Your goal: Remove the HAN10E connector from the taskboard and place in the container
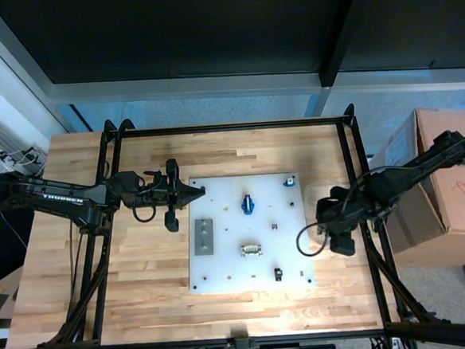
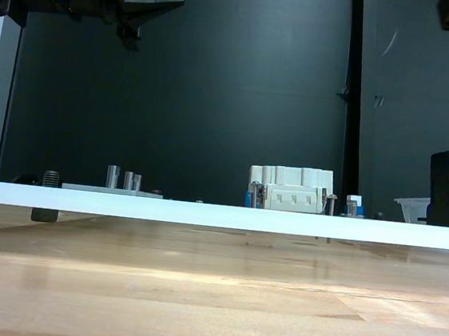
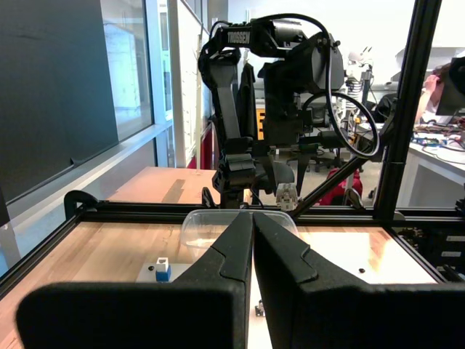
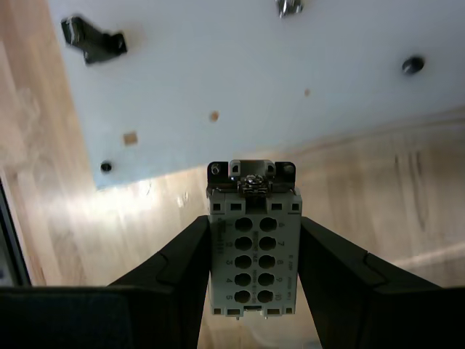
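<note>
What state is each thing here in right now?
Grey ten-hole HAN10E connector: held clear of the white board.
Right pincer: shut on it, off the board's right edge.
Left pincer: shut, empty, raised over the board's left edge.
Cream connector block: seated upright on the board.
Clear plastic container: lidless.

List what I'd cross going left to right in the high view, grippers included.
In order: left gripper, shut, at the left edge of the taskboard → blue part → small black bracket → right gripper, beyond the taskboard's right edge, shut on the HAN10E connector → cardboard box.

The HAN10E connector (image 4: 253,251) is grey, taskboard (image 1: 226,199) white, container (image 3: 203,225) seemingly clear.
</note>
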